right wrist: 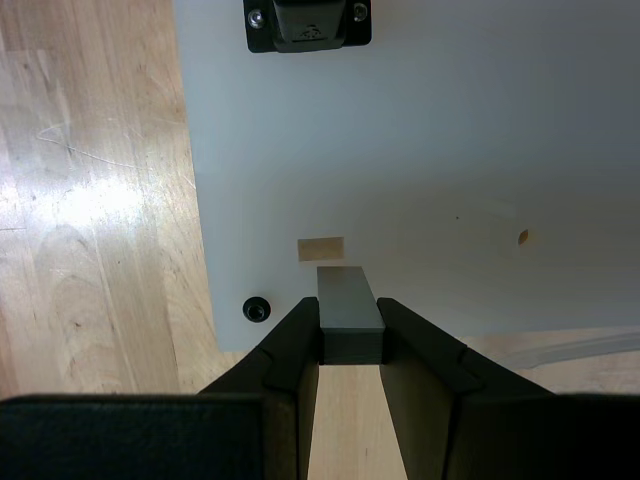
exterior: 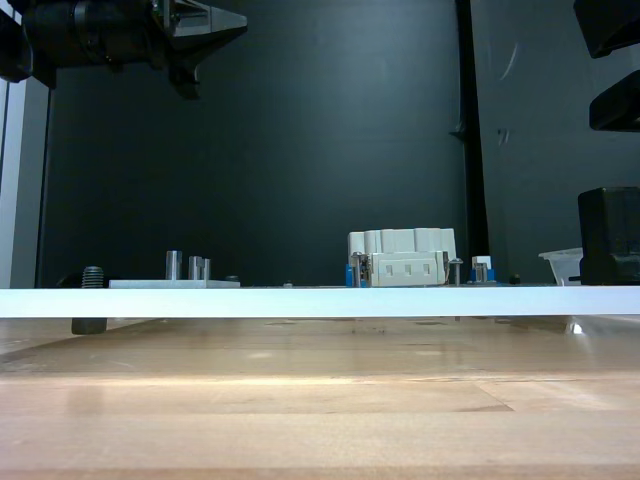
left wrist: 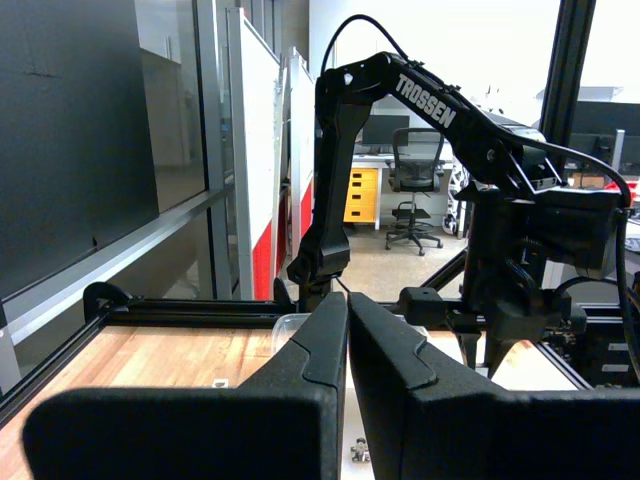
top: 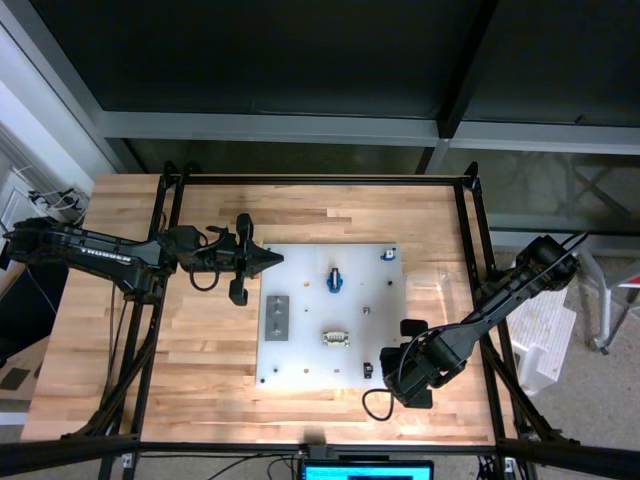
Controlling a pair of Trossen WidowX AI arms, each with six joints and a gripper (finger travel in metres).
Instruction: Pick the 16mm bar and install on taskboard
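Right gripper: the right gripper [right wrist: 350, 312] hangs over the near right corner of the taskboard [right wrist: 430, 150], pointing down; its fingers [right wrist: 290, 345] are narrowed onto the 16mm bar.
16mm bar: the grey 16mm bar [right wrist: 349, 295] is clamped between those fingers. Its free end juts past the tips, just beside a small rectangular slot [right wrist: 320, 249], clear of it.
Right arm: the right arm [top: 500, 295] reaches in from the right edge of the bench [top: 200, 340], folded down toward the near side.
Left gripper: the left gripper [top: 268, 260] is held level near the board's far left corner, pointing right. Its fingers [left wrist: 320, 340] are pressed together with nothing between them.
Left arm: the left arm [top: 90, 250] is stretched nearly straight from the left edge.
Right wrist view alone: shows the bar, the slot, a black clip [right wrist: 308, 22] and a corner bolt [right wrist: 257, 310].
Low view alone: shows the left gripper high above the board, with a beige connector [exterior: 400, 258] and metal pegs [exterior: 190, 266] standing on it; the bar is hidden here.
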